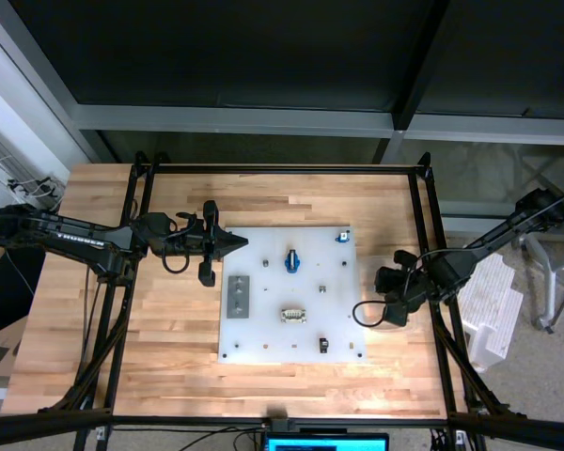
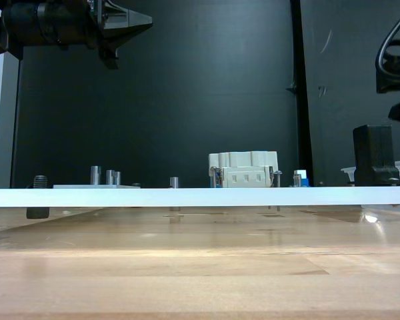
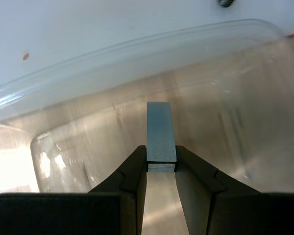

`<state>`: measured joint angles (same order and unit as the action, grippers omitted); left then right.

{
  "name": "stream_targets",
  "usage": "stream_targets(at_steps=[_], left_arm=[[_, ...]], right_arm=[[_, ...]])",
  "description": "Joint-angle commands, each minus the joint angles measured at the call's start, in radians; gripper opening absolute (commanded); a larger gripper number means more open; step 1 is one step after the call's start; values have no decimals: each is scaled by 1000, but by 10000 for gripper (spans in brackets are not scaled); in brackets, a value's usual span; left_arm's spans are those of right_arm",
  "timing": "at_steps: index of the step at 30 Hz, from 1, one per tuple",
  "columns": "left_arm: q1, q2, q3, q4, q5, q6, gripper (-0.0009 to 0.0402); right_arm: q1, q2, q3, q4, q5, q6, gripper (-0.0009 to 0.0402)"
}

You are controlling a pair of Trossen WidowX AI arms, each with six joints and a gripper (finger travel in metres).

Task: Remove the 16mm bar from the taskboard and place in the container

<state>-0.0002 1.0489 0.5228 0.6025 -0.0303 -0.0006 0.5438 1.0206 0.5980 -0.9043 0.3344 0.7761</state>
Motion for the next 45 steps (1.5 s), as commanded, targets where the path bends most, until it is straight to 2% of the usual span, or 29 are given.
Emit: stream_targets(at_steps=[1, 6, 13, 17, 24, 27, 33, 40, 43, 45], left_arm=[[0, 0, 0, 0, 0, 0, 0], [0, 0, 0, 0, 0, 0, 0], [0, 0, 0, 0, 0, 0, 0], [0, 0, 0, 0, 0, 0, 0], [0, 0, 0, 0, 0, 0, 0], [0, 0, 0, 0, 0, 0, 0], [0, 0, 0, 0, 0, 0, 0], [0, 0, 0, 0, 0, 0, 0], [0, 0, 0, 0, 0, 0, 0], [0, 0, 0, 0, 0, 0, 0]], right_arm=[[-1, 3, 65, -111, -23, 1, 2], [-2, 18, 135, -224, -23, 1, 2], [-2, 21, 106, -186, -24, 2, 10], [-3, 28, 73, -119, -39, 23, 55], [-3, 37, 64, -100, -51, 40, 157], [-3, 37, 64, -100, -76, 46, 198], [-3, 37, 64, -100, -76, 47, 252], [-3, 37, 74, -102, -76, 44, 256], [-4, 33, 119, -98, -70, 6, 245], [-5, 24, 157, -81, -54, -37, 235]])
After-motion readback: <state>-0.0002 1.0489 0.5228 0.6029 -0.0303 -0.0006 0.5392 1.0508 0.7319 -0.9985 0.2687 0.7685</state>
